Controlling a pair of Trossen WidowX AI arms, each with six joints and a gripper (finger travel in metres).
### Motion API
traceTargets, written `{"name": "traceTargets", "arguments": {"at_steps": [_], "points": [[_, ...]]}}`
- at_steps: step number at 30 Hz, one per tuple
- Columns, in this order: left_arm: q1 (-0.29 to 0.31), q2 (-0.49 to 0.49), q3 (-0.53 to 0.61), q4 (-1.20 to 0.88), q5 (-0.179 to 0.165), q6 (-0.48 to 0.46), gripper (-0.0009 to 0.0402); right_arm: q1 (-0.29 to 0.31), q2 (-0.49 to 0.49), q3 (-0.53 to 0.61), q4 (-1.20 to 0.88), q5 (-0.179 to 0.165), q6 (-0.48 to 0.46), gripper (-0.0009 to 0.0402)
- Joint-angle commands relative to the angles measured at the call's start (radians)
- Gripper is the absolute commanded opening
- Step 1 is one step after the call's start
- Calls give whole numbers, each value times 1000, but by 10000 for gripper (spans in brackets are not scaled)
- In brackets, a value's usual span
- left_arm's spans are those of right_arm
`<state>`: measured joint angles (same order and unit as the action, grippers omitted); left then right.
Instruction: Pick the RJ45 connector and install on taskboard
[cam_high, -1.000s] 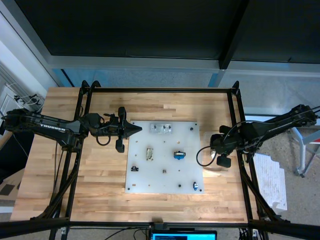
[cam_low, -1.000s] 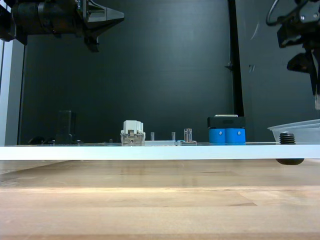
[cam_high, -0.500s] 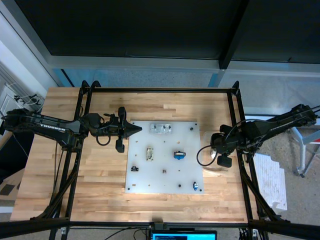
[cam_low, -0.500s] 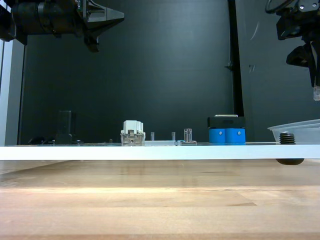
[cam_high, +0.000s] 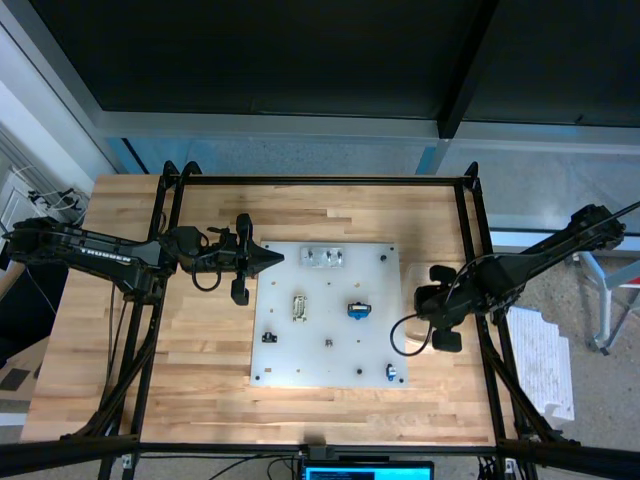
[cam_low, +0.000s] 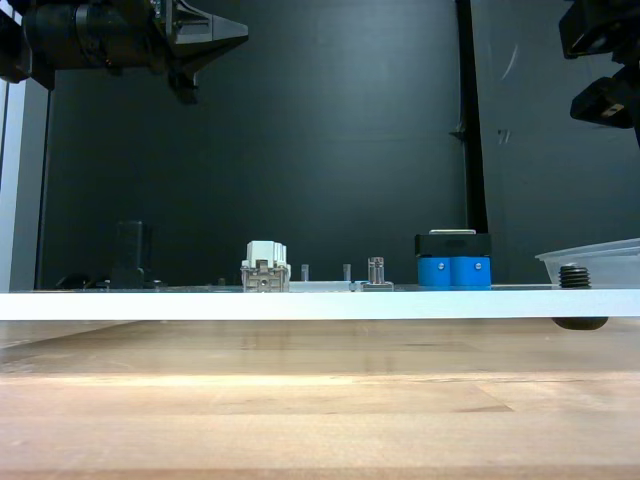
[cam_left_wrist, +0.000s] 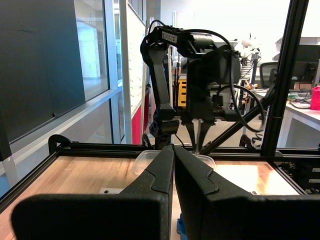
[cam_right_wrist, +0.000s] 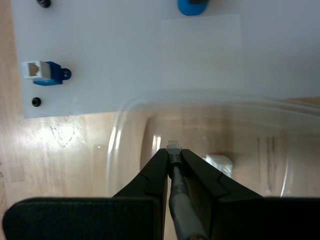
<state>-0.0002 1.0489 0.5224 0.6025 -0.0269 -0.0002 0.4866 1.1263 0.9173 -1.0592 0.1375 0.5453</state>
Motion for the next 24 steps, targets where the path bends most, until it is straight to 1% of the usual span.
{"name": "traceTargets", "arguments": {"at_steps": [1, 6, 13, 24], "points": [[0, 0, 0, 0, 0, 0, 0, 16, 51, 31, 20, 1, 1, 0], [0, 0, 0, 0, 0, 0, 0, 53, 142, 81, 56, 1, 2, 0], [0, 0, 0, 0, 0, 0, 0, 86, 257, 175, 69, 1, 26, 0], [0, 0, 0, 0, 0, 0, 0, 143, 374, 262, 77, 1, 77, 0]]}}
